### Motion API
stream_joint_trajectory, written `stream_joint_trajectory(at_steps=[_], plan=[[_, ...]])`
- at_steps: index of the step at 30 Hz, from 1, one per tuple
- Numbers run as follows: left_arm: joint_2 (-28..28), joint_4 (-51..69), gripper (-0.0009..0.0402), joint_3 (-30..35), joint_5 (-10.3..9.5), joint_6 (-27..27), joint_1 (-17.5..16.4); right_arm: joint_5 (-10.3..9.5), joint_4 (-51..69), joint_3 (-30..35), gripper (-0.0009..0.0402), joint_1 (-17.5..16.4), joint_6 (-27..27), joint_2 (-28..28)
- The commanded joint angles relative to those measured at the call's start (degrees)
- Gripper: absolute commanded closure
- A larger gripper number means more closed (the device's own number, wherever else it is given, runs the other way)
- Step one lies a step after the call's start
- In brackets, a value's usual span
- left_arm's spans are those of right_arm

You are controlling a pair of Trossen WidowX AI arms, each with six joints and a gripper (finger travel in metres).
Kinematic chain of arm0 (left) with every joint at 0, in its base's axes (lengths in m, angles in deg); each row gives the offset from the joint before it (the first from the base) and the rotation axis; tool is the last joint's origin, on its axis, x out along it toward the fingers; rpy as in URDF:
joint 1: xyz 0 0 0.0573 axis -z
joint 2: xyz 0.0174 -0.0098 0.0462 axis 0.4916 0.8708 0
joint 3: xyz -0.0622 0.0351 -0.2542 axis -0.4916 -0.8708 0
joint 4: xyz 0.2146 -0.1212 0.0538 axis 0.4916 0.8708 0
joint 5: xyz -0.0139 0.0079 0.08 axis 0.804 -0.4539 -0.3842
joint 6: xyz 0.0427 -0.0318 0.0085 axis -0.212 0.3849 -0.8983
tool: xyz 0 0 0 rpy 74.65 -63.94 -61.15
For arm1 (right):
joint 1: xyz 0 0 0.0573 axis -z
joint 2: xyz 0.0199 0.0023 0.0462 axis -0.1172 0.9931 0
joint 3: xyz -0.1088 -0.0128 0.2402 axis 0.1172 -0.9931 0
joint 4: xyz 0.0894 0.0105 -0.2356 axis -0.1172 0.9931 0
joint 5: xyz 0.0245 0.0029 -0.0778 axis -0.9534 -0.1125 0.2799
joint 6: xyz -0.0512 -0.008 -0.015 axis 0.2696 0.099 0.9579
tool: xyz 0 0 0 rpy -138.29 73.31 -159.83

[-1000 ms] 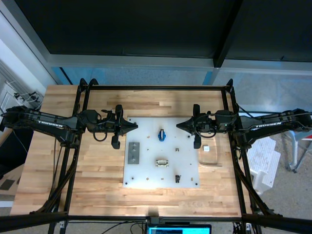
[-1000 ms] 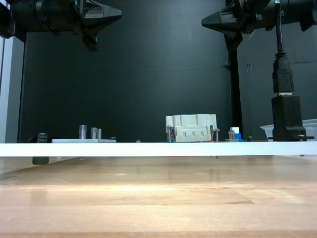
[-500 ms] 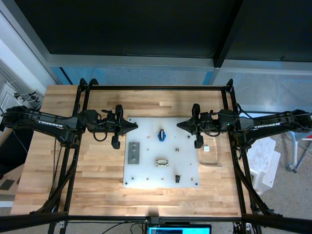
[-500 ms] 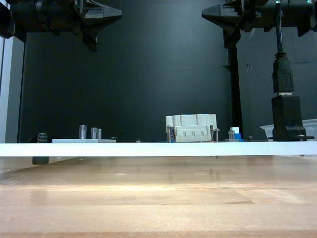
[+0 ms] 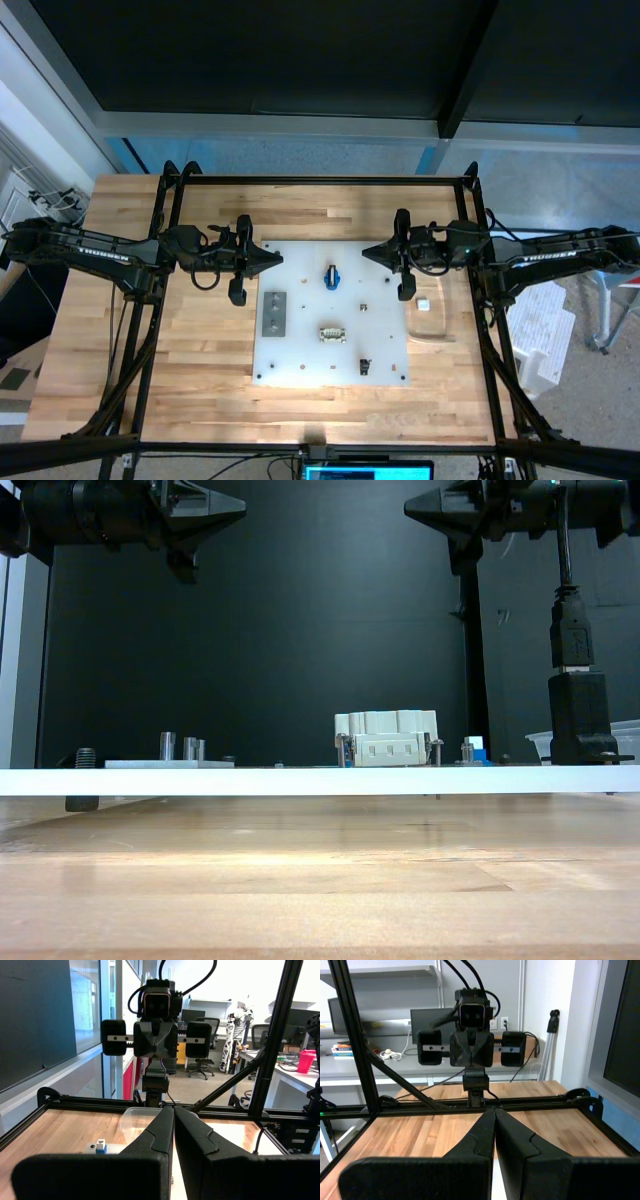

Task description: Pick the USB connector and install on taskboard

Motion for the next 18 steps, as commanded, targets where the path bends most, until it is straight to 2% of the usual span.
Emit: stream_joint_trajectory(at_steps=[1,4,7,18], plan=[[0.0,0.0,0.0393,0.0,0.00,0.0,0.0,0.07,0.5,-0.1,0.0393,0.0,0.2,0.0],[0.0,0.0,0.0393,0.0,0.02,0.0,0.0,-0.07,0.8,-0.3,0.0393,0.0,0.3,0.0],[0.0,0.0,0.0393,0.0,0.02,0.0,0.0,-1.16,0.8,-0.3,0.0393,0.0,0.2,0.0],[0.0,0.0,0.0393,0.0,0.02,0.0,0.0,-0.92,0.8,-0.3,0.0393,0.0,0.2,0.0]])
